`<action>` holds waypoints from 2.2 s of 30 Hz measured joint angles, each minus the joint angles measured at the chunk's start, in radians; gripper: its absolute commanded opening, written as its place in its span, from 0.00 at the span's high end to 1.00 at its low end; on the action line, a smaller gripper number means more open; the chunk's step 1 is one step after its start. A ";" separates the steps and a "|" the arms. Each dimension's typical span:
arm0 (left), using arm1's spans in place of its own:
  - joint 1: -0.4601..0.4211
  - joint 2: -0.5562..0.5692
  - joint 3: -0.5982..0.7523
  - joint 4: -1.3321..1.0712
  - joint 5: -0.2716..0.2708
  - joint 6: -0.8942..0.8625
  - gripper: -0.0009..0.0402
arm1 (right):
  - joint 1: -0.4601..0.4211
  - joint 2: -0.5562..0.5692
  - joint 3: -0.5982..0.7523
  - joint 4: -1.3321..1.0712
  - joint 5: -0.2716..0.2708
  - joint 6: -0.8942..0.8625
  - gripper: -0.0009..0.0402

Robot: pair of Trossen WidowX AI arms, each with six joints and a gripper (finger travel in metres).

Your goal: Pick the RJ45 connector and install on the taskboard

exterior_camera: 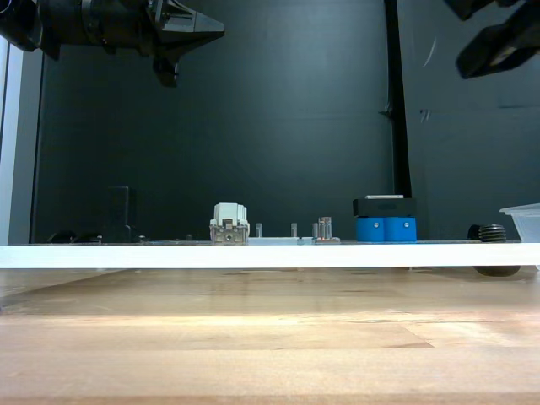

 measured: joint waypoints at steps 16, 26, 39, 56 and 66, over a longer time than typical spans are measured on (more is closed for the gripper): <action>0.000 0.000 0.000 0.000 0.000 0.000 0.98 | -0.013 0.231 0.242 -0.124 -0.028 -0.026 0.98; 0.000 0.000 0.000 0.000 0.000 0.000 0.98 | -0.023 0.292 0.267 -0.128 -0.029 -0.049 0.98; 0.000 0.000 0.000 0.000 0.000 0.000 0.98 | -0.024 0.300 0.257 -0.106 -0.029 -0.067 0.98; 0.000 0.000 0.000 0.000 0.000 0.000 0.98 | -0.025 0.299 0.229 -0.072 -0.032 -0.068 0.98; 0.000 0.000 0.000 0.000 0.000 0.000 0.98 | -0.027 0.298 0.227 -0.071 -0.020 -0.070 0.98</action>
